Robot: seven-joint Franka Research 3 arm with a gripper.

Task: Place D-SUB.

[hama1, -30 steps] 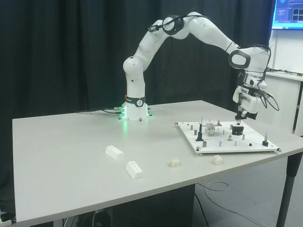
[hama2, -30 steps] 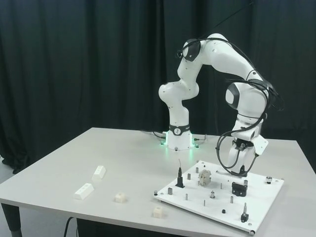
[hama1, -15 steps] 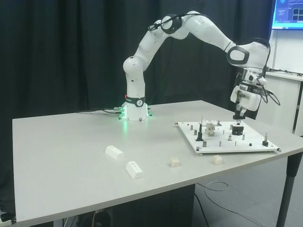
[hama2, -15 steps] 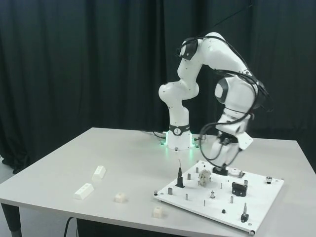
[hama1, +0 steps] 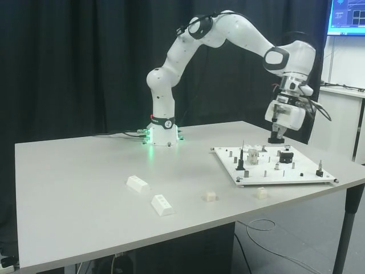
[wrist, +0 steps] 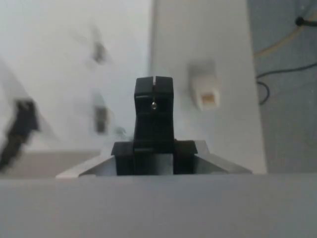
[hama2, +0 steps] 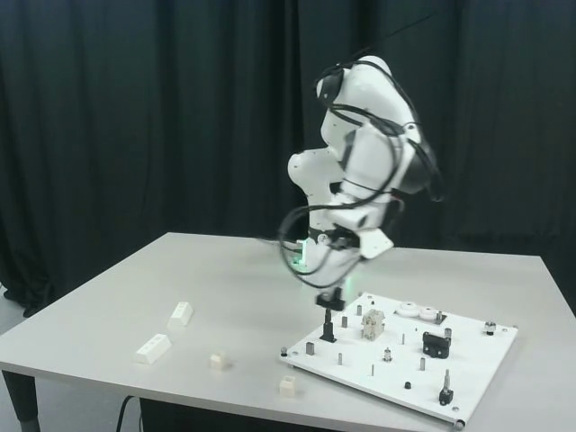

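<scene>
The D-SUB (hama1: 286,155) (hama2: 437,342), a small black part, sits on the white board (hama1: 296,174) (hama2: 477,355) near its right side. Nothing holds it. My gripper (hama1: 275,138) (hama2: 331,301) hangs above the board's far left part, well away from the D-SUB. In the wrist view the two black fingers (wrist: 154,99) are pressed together, shut, with nothing between them. The D-SUB does not show in the wrist view.
Several pegs and small fixtures stand on the board, among them a tall black post (hama1: 240,162) (hama2: 328,328). Two long white blocks (hama1: 137,183) (hama1: 162,204) and two small blocks (hama1: 210,196) (hama1: 261,192) lie on the grey table. One small block (wrist: 204,91) shows below the wrist.
The arm has swung from just above the D-SUB towards the board's left side and risen a little. The D-SUB stays on the board.
</scene>
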